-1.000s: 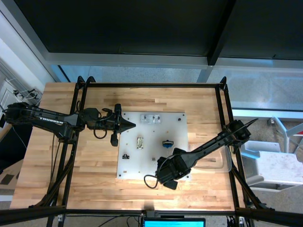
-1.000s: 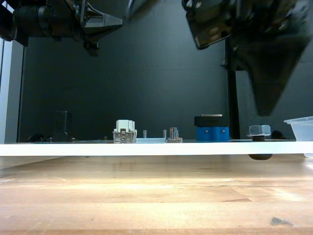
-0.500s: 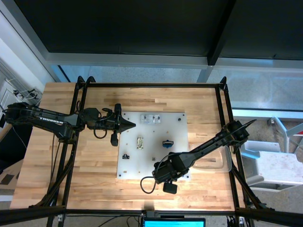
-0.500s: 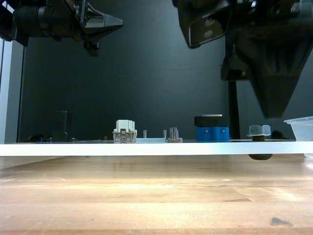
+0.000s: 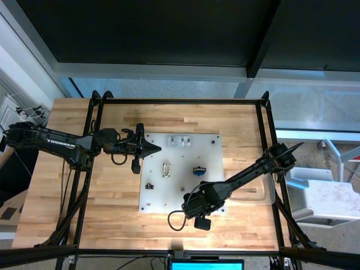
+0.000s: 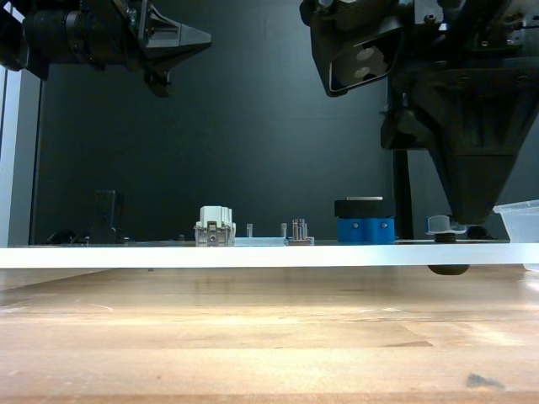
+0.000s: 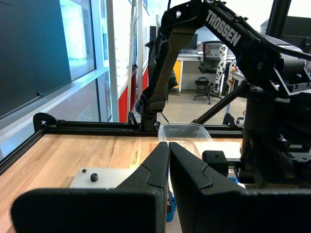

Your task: Unfasten the M12 fastener and place in the container

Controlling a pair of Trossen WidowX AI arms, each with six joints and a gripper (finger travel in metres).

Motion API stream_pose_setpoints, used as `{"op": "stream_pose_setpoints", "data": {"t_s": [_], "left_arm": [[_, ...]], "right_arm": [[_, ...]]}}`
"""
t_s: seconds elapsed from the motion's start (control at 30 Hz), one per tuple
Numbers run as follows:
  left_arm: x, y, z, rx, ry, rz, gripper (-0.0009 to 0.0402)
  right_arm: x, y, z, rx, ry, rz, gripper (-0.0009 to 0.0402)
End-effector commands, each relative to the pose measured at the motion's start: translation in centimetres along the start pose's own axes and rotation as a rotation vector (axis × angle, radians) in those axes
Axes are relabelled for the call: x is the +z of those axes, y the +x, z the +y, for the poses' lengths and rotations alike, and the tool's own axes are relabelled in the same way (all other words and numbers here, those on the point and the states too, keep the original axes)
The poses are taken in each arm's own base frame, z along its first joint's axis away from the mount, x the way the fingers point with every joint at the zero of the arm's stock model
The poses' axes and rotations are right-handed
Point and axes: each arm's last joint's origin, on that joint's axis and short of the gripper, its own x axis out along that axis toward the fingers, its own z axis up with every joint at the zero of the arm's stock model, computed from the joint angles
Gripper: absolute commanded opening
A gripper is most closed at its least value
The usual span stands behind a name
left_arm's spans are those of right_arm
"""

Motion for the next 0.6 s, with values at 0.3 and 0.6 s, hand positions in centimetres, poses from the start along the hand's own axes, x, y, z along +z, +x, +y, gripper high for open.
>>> {"op": "stream_pose_setpoints", "data": {"t_s": [0.3,0.6], "left_arm": [[0.0,0.0,0.0,0.0,0.0,-0.001,0.0],[0.0,0.0,0.0,0.0,0.0,-0.001,0.0]], "right_arm": [[-0.7,-0.4,-1.2,-0.177,0.102,0.014,0.0],[-0.7,-1.1,-1.3,-0.229,0.168,-0.017,0.0]]}}
